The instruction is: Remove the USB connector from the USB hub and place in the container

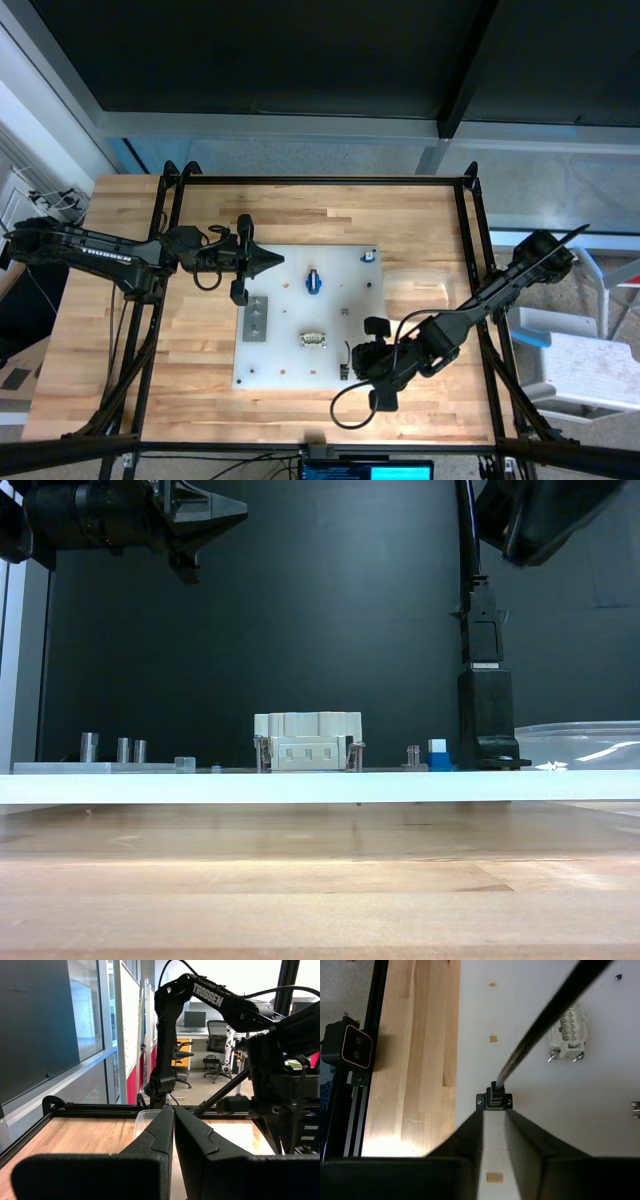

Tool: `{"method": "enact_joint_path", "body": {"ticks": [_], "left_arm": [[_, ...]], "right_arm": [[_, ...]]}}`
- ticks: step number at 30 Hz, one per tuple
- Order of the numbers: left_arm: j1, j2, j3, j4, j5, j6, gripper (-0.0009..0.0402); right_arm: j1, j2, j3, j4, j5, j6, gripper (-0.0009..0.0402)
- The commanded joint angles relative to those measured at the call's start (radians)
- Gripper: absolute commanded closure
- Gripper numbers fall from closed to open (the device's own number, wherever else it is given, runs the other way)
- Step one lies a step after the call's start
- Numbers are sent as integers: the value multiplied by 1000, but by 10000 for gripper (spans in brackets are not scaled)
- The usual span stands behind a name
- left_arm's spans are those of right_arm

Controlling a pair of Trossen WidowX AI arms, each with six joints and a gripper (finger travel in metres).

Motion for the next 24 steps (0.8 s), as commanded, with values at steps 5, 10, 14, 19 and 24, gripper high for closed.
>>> {"method": "enact_joint_path", "body": {"ticks": [5,10,14,19,24], "left_arm": [[0,0,0,0,0,0,392],[0,0,0,0,0,0,393],[0,0,0,0,0,0,393],[0,0,0,0,0,0,392],[0,0,0,0,0,0,392]], "right_arm": [[-3,50,21,10,27,23,200],[-15,73,22,22,46,24,177],[-24,91,21,43,45,22,183],[-32,110,23,53,45,17,200],[-34,133,19,52,45,14,217]]}}
